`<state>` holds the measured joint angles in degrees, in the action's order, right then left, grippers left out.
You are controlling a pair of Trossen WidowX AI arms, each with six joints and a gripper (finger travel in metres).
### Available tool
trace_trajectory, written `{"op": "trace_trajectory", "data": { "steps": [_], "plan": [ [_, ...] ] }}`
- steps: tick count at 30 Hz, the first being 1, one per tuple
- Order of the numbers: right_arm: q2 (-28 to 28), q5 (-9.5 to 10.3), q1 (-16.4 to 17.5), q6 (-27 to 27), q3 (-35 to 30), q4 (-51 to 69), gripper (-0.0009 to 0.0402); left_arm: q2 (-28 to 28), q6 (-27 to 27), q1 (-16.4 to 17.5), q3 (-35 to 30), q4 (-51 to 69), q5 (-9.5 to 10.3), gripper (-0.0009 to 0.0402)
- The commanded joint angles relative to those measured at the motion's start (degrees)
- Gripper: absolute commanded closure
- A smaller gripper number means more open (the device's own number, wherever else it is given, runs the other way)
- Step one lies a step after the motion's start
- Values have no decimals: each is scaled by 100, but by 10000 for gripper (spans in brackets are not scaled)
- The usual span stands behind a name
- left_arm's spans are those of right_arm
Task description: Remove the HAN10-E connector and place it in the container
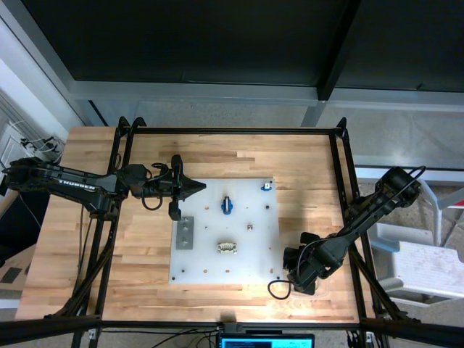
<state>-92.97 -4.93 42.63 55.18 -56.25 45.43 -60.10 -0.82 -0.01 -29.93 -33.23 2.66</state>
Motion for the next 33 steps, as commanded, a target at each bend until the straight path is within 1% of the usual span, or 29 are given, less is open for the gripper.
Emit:
{"op": "trace_trajectory", "data": {
  "steps": [1, 7, 20, 23, 27, 33],
  "plan": [
    [-2, -2, 0, -13, 0, 9, 310, 0, 2, 2, -2, 0, -2, 393],
    [-4, -2, 0, -37, 0, 7, 264, 0, 2, 0, -2, 0, -2, 393],
    [9, 0, 2, -35, 0, -13, 121, 0, 2, 2, -2, 0, -2, 393],
    [57, 2, 4, -35, 0, -13, 96, 0, 2, 2, -2, 0, -2, 393],
    [146, 4, 11, -37, 0, 0, 80, 0, 2, 2, -2, 0, -2, 393],
    [374, 2, 15, -37, 0, 44, 80, 0, 0, 0, -2, 0, -2, 393]
  ]
}}
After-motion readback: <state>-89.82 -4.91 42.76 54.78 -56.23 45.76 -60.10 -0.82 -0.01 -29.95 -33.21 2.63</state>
